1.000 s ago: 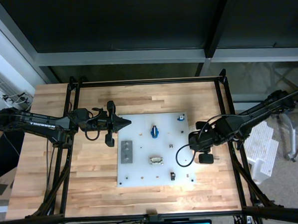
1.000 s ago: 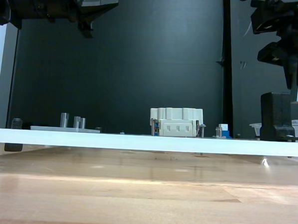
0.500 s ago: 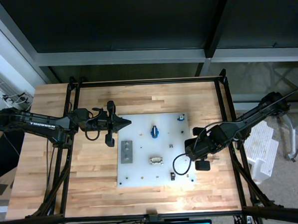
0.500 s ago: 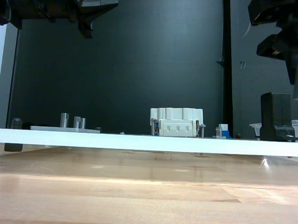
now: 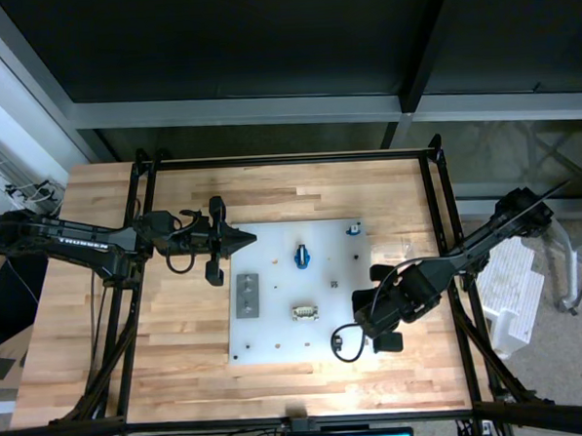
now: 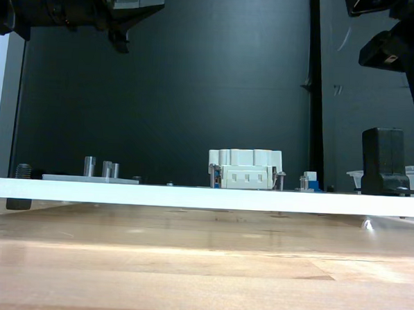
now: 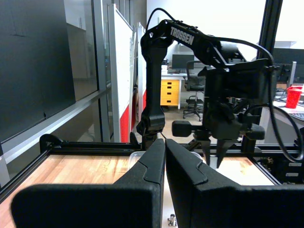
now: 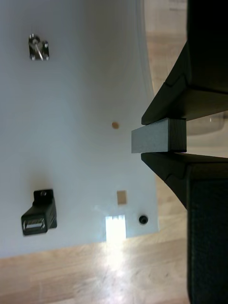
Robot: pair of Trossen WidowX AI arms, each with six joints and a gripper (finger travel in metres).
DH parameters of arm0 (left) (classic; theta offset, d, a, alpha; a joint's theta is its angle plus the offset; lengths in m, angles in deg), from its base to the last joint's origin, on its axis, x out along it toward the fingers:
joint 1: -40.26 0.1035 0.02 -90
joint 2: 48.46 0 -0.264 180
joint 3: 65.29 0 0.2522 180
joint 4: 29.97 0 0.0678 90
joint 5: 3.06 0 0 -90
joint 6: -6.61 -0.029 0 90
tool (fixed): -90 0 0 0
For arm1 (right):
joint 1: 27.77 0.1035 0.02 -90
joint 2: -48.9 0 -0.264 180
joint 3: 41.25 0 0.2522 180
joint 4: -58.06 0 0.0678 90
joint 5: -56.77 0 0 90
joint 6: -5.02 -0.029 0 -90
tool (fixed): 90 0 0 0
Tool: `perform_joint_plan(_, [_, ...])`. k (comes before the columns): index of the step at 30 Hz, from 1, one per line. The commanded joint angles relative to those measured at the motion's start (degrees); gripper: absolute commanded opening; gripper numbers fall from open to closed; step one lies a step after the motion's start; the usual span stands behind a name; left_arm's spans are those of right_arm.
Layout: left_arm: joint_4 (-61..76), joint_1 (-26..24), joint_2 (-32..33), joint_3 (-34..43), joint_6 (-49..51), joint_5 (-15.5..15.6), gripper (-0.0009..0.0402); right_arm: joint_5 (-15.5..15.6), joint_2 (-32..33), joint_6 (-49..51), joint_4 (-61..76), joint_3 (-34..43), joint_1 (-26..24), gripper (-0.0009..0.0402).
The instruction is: Pick the 16mm bar and install on taskboard
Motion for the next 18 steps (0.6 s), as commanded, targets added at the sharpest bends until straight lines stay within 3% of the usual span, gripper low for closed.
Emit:
perform_joint_plan(1, [-0.02,0.02,0.00,0.02,0.00,0.00,0.0000,-0.02,1.62,-1.31,0.13,1.90,1.05,0.0036])
perform_joint_plan(5, [-0.02,0.00,0.00,0.02,0.00,0.00,0.0000,-1.49,4.02,-2.73,0.35,4.83,2.93,0.0046])
perform_joint_plan(18, [-0.04,0.02,0.00,0.02,0.00,0.00,0.0000,-2.08,11.50,-10.29,2.29,12.68,6.01,0.0171])
